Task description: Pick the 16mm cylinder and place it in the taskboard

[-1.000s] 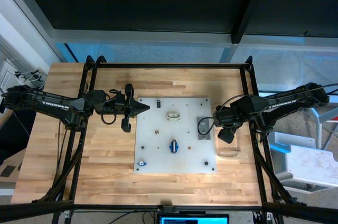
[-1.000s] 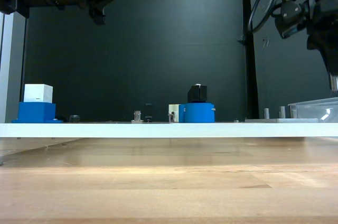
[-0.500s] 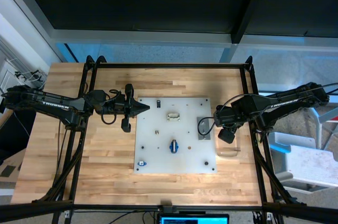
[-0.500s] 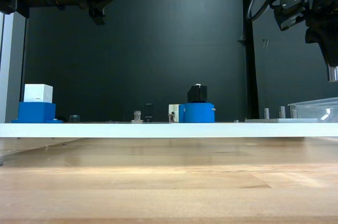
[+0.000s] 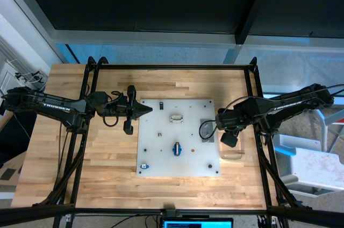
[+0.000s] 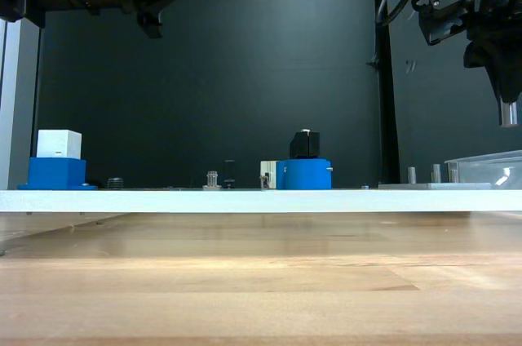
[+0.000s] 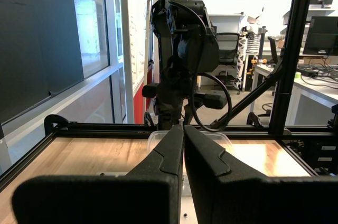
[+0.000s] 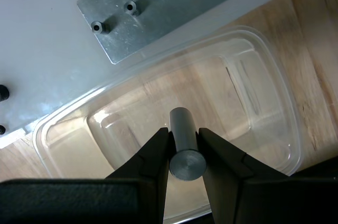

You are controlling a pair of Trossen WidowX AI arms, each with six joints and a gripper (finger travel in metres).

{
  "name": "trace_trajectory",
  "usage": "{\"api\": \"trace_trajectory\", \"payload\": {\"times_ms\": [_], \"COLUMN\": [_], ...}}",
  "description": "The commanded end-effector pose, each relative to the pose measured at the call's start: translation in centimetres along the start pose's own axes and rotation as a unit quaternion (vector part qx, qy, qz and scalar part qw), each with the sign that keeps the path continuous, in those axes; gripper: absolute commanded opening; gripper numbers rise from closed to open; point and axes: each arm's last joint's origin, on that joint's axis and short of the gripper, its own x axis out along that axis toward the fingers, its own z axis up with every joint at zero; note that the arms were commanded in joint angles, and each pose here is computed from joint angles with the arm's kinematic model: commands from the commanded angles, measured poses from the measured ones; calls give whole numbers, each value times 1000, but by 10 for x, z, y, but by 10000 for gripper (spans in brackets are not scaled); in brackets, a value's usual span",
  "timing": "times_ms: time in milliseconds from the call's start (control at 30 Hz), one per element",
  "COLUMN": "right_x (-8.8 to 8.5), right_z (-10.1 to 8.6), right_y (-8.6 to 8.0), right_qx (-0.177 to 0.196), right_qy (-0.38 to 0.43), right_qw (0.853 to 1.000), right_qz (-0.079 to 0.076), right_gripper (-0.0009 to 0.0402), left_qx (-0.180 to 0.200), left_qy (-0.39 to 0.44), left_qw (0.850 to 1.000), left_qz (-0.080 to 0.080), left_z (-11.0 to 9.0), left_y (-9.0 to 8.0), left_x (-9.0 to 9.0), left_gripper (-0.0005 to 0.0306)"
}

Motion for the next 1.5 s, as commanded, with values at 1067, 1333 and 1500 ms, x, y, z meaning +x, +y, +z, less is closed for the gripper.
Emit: {"api": "trace_trajectory", "payload": {"times_ms": [1067, 1333, 1500], "right_x": [10, 14, 19], "right_z": [52, 63, 68], "right_y": [74, 89, 96], "right_qx": [-84, -103, -109], "right_qy": [2, 3, 2], "right_qw": [996, 995, 994], "right_qz": [0, 1, 2], "right_gripper": [39, 39, 39], "left_qx": [0, 0, 0], "left_qy": [0, 0, 0], "left_qw": [1000, 1000, 1000], "left_qz": [0, 0, 0], "left_z": [0, 0, 0], "left_y": [0, 0, 0], "left_x": [0, 0, 0], "left_gripper": [0, 0, 0]}}
